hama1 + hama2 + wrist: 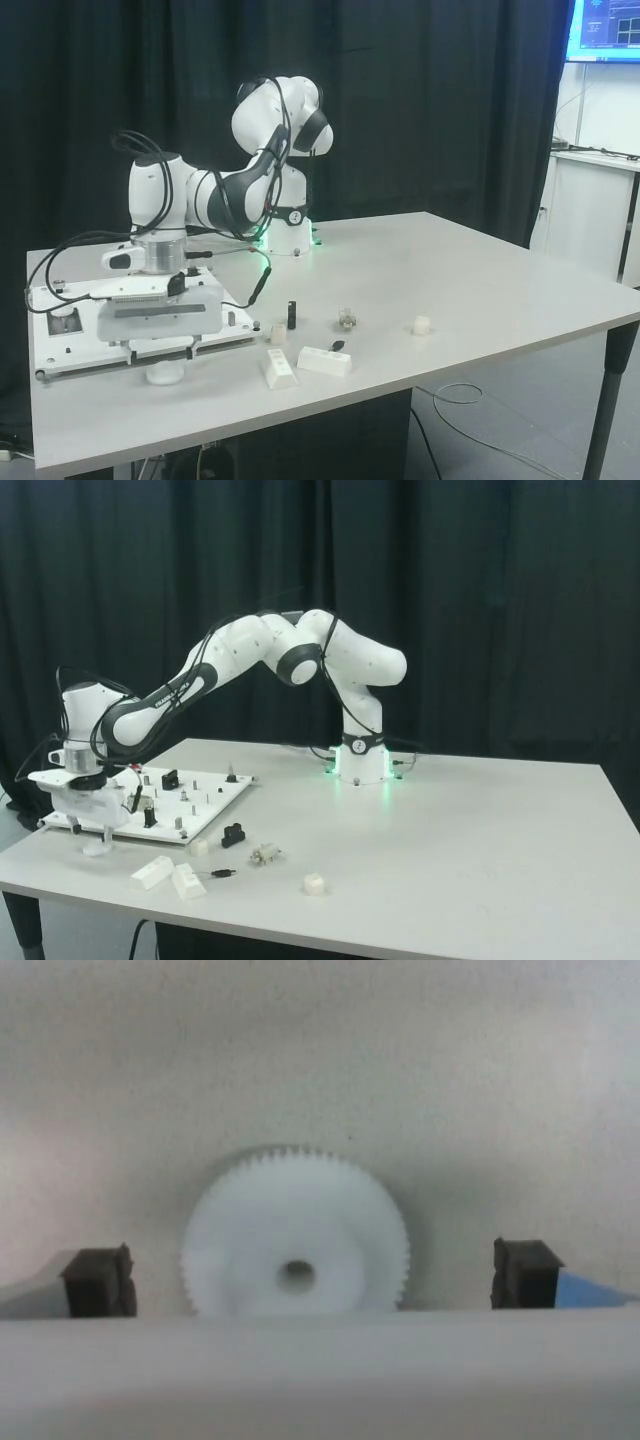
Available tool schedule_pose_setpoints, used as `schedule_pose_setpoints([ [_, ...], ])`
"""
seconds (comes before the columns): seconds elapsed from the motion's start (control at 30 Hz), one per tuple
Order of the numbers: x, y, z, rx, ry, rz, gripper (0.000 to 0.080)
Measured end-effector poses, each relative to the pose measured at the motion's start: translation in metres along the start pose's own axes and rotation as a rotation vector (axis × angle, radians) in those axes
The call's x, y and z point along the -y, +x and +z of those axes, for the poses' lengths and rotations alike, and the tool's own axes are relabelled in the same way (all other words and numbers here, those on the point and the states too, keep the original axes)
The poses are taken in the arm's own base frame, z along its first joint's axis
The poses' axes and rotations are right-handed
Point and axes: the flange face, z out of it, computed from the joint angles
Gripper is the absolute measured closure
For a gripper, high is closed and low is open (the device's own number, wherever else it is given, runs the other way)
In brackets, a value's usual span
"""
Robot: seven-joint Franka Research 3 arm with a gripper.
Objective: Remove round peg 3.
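Observation:
A white toothed gear [295, 1235] with a small centre hole lies flat on the grey table, just off the front edge of the white assembly board [205, 802]. My gripper [312, 1278] hangs low over it and is open. One black fingertip [98, 1282] stands on either side of the gear, neither touching it. In the first room view the gripper [160, 355] is right above the gear [163, 374]. The second room view shows the same gripper [88, 834] over the gear [95, 848]. Small pegs stand on the board; I cannot tell which is round peg 3.
Two white blocks [281, 367] [324, 361] lie near the table's front edge. A small black part [292, 313], a metal part [347, 319] and two small white cubes [278, 333] [422, 324] lie beside the board [60, 330]. The arm's base [360, 765] is at the back.

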Motion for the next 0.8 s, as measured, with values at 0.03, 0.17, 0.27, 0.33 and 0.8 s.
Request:
schedule_pose_setpoints([
  [0.03, 0.000, 0.001, -0.001, -0.002, -0.001, 0.001, 0.0012],
  [0.17, 0.002, 0.003, -0.006, -0.013, -0.004, 0.005, 0.0005],
  [0.27, 0.003, 0.005, -0.009, -0.020, -0.004, 0.009, 0.0005],
  [0.33, 0.004, 0.006, -0.012, -0.024, -0.004, 0.012, 0.0005],
  [0.8, 0.000, 0.012, -0.027, -0.032, -0.014, 0.018, 0.0003],
])
